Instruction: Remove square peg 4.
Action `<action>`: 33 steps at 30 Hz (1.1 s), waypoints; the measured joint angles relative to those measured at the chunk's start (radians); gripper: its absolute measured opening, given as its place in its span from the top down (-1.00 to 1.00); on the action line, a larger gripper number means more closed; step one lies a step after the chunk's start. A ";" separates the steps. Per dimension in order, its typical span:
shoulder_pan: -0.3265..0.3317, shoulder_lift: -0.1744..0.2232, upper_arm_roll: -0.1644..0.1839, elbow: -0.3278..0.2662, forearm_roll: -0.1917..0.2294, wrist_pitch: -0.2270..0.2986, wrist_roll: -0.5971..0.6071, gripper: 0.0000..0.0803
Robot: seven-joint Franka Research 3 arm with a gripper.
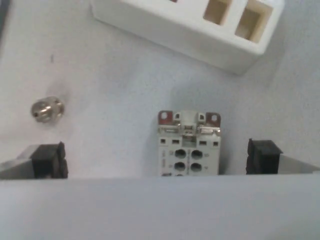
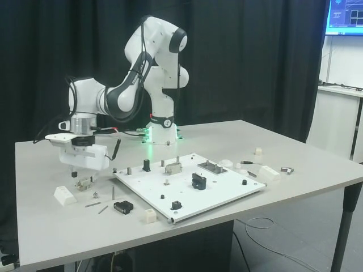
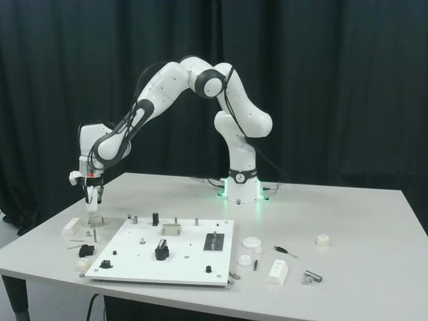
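Observation:
My gripper (image 1: 156, 159) is open, its black fingertips (image 1: 50, 160) spread wide just above the grey table, to the left of the white board (image 2: 187, 187). Between the fingers lies a small white connector block (image 1: 189, 145) with round holes and a metal clip; the fingers are not touching it. Just beyond it sits a white block with square holes (image 1: 200, 25). In the room views the gripper (image 2: 76, 173) hangs over the connector (image 2: 85, 183), next to that white block (image 2: 64, 195). Which piece is square peg 4 I cannot tell.
A small metal nut (image 1: 47, 108) lies on the table beside the connector. Loose pins (image 2: 96, 205), a black part (image 2: 123, 207) and a white cube (image 2: 150, 215) lie near the board's front left. Pegs and black fixtures stand on the board (image 3: 167, 251). More white pieces (image 3: 277, 272) lie to its right.

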 joint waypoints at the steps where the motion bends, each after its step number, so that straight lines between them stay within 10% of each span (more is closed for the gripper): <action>1: 0.000 -0.005 -0.002 0.001 0.000 -0.007 0.000 -0.98; 33: 0.004 -0.070 -0.024 0.009 -0.031 -0.063 0.000 -0.99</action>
